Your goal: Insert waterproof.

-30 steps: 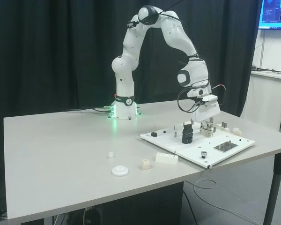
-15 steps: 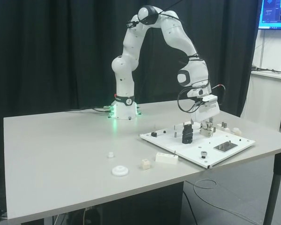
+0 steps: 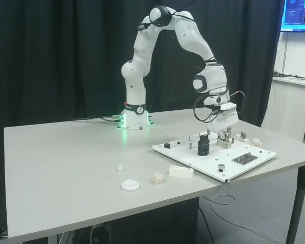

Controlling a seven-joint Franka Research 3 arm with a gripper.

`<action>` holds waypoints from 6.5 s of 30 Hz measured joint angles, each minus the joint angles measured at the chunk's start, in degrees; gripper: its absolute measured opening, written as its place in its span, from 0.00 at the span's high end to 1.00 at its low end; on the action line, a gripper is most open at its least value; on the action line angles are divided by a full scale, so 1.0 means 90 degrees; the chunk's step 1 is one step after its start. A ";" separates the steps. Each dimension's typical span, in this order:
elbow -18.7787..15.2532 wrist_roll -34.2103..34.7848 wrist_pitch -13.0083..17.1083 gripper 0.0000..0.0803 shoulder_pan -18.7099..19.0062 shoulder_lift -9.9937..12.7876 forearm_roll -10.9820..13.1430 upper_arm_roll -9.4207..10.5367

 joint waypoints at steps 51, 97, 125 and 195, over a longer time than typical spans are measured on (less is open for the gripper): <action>0.0056 -0.0007 0.0014 0.60 -0.0022 0.0055 0.0000 -0.0040; 0.0030 -0.0006 0.0066 0.60 -0.0020 0.0044 0.0000 -0.0015; 0.0058 0.0233 0.0082 0.60 -0.0038 0.0088 0.0082 -0.0015; 0.1258 0.2545 -0.2746 0.00 0.0191 -0.0044 -0.1479 -0.0130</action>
